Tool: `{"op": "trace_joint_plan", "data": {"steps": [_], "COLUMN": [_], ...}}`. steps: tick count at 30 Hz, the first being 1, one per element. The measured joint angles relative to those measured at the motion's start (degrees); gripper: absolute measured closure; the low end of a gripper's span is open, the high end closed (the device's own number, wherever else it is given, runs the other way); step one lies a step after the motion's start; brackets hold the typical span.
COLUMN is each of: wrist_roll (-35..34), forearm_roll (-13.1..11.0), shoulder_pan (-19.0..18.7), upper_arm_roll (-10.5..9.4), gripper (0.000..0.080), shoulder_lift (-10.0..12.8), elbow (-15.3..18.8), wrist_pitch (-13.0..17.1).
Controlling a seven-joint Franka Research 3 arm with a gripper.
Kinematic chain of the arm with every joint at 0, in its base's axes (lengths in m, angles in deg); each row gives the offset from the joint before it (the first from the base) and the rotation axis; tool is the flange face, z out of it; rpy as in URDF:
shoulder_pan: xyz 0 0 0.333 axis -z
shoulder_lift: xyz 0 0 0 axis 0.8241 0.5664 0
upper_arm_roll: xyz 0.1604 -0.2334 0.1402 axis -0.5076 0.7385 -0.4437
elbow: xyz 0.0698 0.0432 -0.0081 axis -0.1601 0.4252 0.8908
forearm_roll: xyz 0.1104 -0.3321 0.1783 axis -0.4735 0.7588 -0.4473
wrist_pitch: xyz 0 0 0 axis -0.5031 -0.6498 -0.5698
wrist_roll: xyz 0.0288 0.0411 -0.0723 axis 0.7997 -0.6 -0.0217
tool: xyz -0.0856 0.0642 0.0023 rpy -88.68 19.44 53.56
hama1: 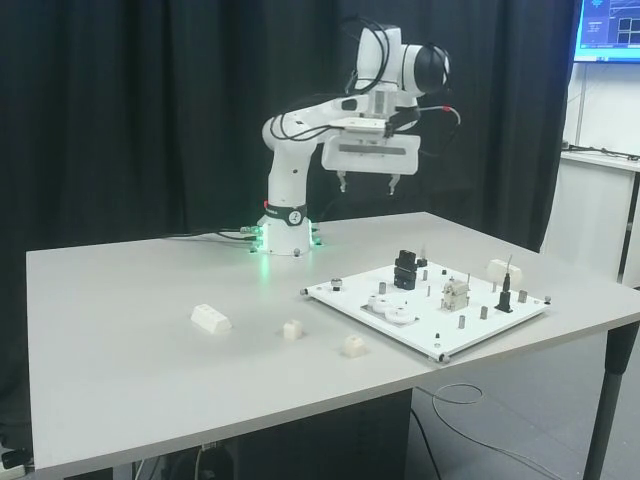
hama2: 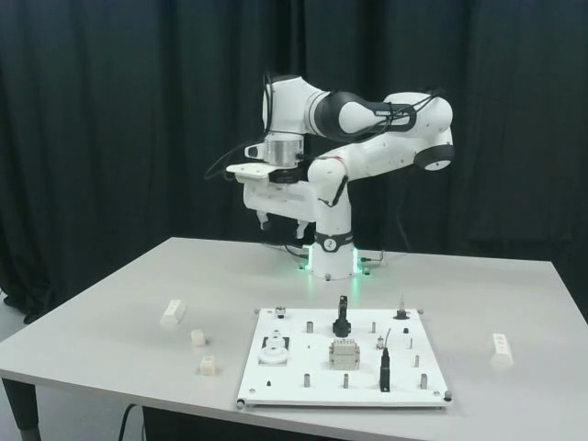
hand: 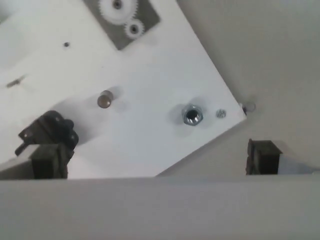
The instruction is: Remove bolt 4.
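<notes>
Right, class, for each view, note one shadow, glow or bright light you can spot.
Wrist view: the peg throws a soft shadow on the white board. First room view: green glow at the arm's base, bright screen top right. Second room view: green glow again, before black curtains.

Open air lies between the raised gripper (hama1: 368, 186) and the white board (hama2: 285, 386) (jaws spread), though upright pegs, a black clamp (hama2: 342, 323) and gears (hama2: 273, 349) crowd it.
</notes>
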Motion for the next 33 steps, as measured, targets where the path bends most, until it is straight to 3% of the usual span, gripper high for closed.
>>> {"op": "trace_joint_plan", "data": {"steps": [16, 33], "wrist_roll": [-16.12, -30.45], "forearm_roll": [-0.17, -4.13], "shoulder_pan": [-0.58, -2.91], "upper_arm_roll": [0.48, -1.20], "gripper": [0.0003, 0.0003], "shoulder_lift": [0.55, 0.57], "elbow": [6.43, 11.58], "wrist_pitch": [0.78, 2.96]}}
